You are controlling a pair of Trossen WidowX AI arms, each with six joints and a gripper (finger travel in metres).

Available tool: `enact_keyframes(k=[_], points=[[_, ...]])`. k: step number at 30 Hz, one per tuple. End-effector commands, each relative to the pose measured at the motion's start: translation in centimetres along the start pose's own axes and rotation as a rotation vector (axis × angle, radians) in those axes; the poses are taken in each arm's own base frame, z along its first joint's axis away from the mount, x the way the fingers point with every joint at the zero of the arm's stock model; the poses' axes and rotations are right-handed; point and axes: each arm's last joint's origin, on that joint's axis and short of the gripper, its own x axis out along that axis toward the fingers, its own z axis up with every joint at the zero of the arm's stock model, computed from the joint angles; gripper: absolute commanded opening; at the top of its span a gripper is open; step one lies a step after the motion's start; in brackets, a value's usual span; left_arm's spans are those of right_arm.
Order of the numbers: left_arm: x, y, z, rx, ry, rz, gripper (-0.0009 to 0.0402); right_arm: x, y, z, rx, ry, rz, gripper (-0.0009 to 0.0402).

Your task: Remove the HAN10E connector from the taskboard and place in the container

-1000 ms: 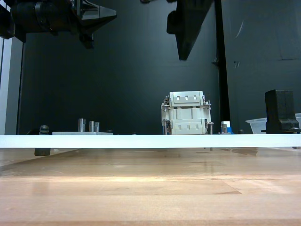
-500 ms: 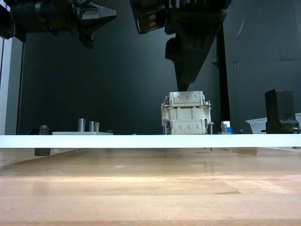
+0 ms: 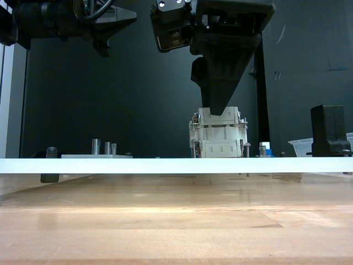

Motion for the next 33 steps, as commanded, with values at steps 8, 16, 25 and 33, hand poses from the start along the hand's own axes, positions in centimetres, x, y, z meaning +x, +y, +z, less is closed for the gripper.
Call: enact_keyframes(k=[8,16,25,33], points=[[0.0,0.0,0.0,0.0,0.0,0.0,0.0,0.3,-0.1,-0.1,-0.006,0.006,-0.005,0.0306],[0.0,0.0,0.0,0.0,0.0,0.0,0.0,1.3,-0.4,-0.4,-0.005,0.01,-0.008,0.0283],[0.0,0.0,0.0,0.0,0.0,0.001,0.0,1.3,-0.4,-0.4,-0.005,0.008,-0.007,0.0157],[0.0,0.0,0.0,0.0,0.0,0.0,0.0,0.3,-0.5,-0.6,-0.009,0.004,-0.006,0.0059]])
